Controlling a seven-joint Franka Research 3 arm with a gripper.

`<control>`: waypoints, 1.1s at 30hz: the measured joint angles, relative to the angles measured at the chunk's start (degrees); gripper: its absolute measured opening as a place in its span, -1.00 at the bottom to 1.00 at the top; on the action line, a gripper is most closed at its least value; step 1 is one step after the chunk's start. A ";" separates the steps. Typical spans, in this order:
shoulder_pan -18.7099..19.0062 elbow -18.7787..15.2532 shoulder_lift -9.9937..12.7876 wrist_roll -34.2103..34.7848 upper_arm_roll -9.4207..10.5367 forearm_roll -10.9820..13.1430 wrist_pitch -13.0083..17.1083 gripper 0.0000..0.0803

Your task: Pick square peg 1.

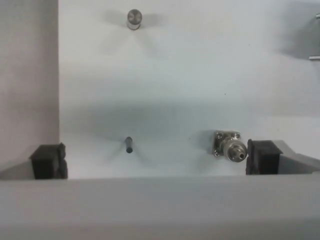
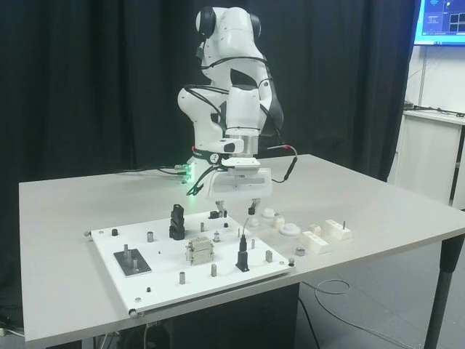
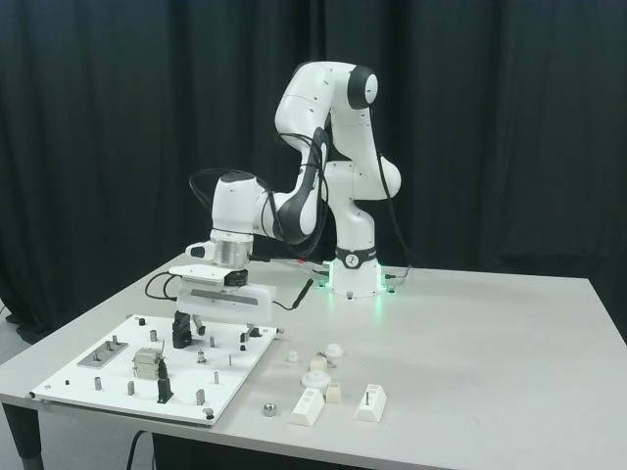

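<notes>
Black fingers [image 1: 48, 161] spread wide above the white board [image 1: 190, 75]; no square peg identifiable, presumably small, rigid, gripped across flat sides.

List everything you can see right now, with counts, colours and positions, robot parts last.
White assembly board: one, at the grey table's front edge.
Grey metal block with pegs: one, on the board's side farthest from the loose parts.
Metal connector with square flange: one, on the board, under the pincer.
Thin black pin: one, upright on the board.
Round metal peg: one, on the board.
White blocks: three, on the table beside the board.
White round parts: several, near the blocks.
White arm: one.
Pincer: one, open, above the board.
</notes>
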 joint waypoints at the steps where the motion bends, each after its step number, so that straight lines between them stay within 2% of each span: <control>1: 0.00 0.00 -0.08 0.22 -0.01 -0.01 -0.03 0.98; 33: 0.95 0.75 -0.39 2.99 -0.01 -0.12 -0.30 0.99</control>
